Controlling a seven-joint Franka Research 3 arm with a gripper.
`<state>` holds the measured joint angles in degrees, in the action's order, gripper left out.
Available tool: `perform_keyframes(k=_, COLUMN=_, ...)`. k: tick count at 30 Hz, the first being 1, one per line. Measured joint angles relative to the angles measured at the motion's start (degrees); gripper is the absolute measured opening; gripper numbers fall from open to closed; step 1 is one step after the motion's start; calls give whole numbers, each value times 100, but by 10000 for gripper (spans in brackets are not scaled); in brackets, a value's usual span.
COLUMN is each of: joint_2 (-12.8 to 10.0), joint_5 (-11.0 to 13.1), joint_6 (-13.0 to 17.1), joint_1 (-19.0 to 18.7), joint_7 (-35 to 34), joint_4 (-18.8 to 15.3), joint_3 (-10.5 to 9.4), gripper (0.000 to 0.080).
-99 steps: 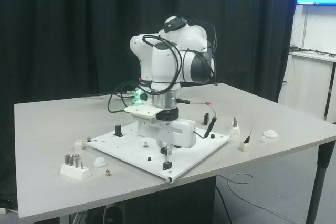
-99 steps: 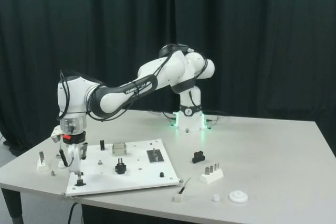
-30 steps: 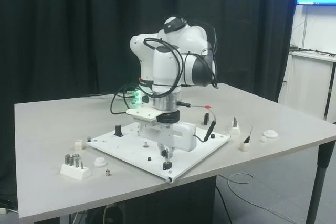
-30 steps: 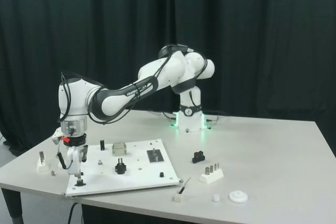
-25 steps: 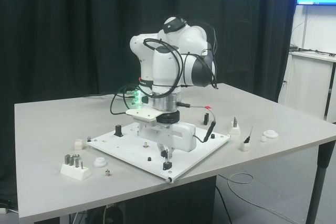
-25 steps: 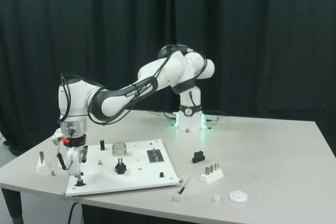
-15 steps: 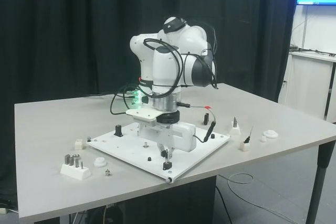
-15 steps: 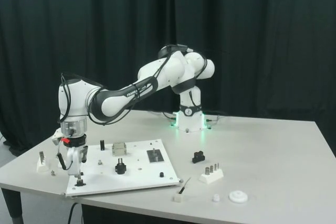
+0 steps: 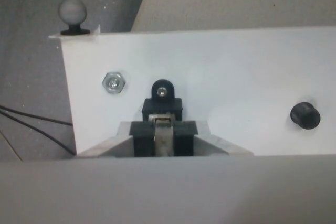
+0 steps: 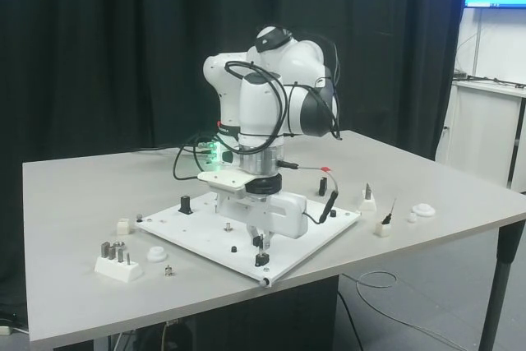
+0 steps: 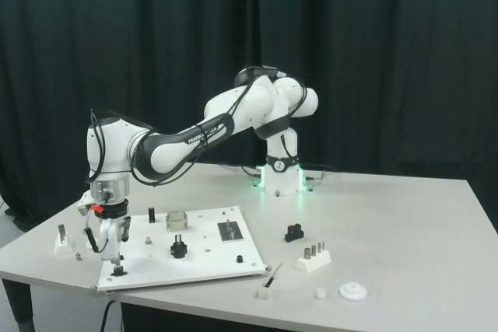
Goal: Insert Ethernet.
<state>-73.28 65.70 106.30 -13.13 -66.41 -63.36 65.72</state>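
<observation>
Your plug (image 9: 161, 136) sits pinched between the black fingertips (image 9: 142, 139) of the gripper (image 9: 163, 139), its pale body upright and its tip at the mouth of the black socket (image 9: 162, 104) on the white board (image 9: 231, 77). In the wrist view the plug's end meets the socket's opening; you cannot tell how deep it has gone in. The jaws stand narrow, closed on the plug from both sides.

The socket is fixed near one corner of the board, with a screw at its far end. Just beside it lies a hex nut (image 9: 113, 83), and well apart along the board stands a black knob (image 9: 305, 115). Past the board's corner a small ball-headed post (image 9: 72, 14) stands at the edge.

From the first room view you see the gripper (image 10: 259, 242) pointing straight down over the board's (image 10: 329, 219) near corner, at the table's (image 10: 74, 195) front edge, with the socket (image 10: 261, 260) right beneath it. A black cable (image 10: 316, 210) runs from the wrist to a stand on the board.

The second room view shows the arm (image 11: 187, 141) stretched far out from its base (image 11: 281, 176), green light at the foot, and the gripper (image 11: 117, 258) low over the board's (image 11: 202, 258) corner. Off the board on the table (image 11: 405, 231) you have a white block with pegs (image 11: 312, 259), a black clip (image 11: 293, 232), a white disc (image 11: 353, 291) and a small white holder (image 11: 62, 242).
</observation>
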Motion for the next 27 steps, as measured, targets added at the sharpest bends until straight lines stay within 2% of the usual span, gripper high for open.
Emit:
perform_keyframes(k=7, joint_2=2, joint_5=-21, joint_6=-3, joint_1=-1, joint_7=-31, joint_4=-1, joint_3=-2, gripper=71)
perform_keyframes(k=13, joint_2=17, joint_5=-195, joint_6=-23, joint_1=-4, joint_7=-40, joint_4=3, joint_3=-6, gripper=71)
perform_keyframes(k=14, joint_2=26, joint_5=-211, joint_6=-30, joint_1=-4, joint_7=-40, joint_4=6, joint_3=-6, gripper=312)
perform_keyframes(k=22, joint_2=142, joint_5=-341, joint_6=-122, joint_1=4, joint_7=-40, joint_4=37, joint_3=14, gripper=312)
perform_keyframes(k=23, joint_2=159, joint_5=-344, joint_6=-132, joint_1=5, joint_7=-40, joint_4=38, joint_3=18, gripper=761)
perform_keyframes(k=27, joint_2=207, joint_5=-346, joint_6=-213, joint_1=9, joint_7=-40, joint_4=44, joint_3=71, gripper=761)
